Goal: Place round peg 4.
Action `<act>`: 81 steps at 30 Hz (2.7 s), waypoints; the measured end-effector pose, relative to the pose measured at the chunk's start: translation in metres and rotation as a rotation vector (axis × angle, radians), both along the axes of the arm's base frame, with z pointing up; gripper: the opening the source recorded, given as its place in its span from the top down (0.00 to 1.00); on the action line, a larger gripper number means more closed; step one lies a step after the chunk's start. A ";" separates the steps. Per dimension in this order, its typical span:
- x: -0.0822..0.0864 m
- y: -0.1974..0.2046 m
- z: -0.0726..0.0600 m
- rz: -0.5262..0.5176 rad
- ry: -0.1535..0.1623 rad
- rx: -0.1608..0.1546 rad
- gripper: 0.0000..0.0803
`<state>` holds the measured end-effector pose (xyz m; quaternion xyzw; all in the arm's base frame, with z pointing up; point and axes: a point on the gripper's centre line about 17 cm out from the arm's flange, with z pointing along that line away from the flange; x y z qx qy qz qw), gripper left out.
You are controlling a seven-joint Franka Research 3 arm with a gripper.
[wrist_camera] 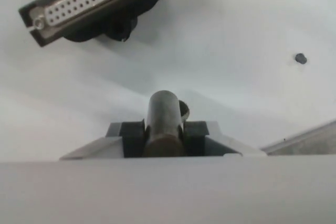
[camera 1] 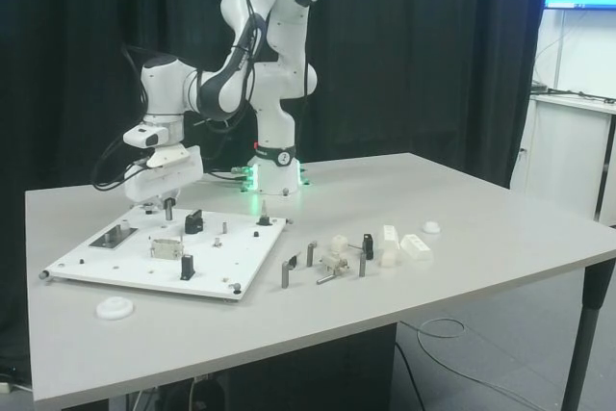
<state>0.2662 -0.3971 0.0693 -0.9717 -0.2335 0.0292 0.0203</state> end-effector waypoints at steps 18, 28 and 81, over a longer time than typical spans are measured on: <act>0.005 0.002 0.001 -0.002 -0.001 -0.003 0.81; 0.023 0.011 0.011 -0.009 -0.028 0.013 0.81; 0.143 0.282 0.058 -0.128 0.157 0.095 0.81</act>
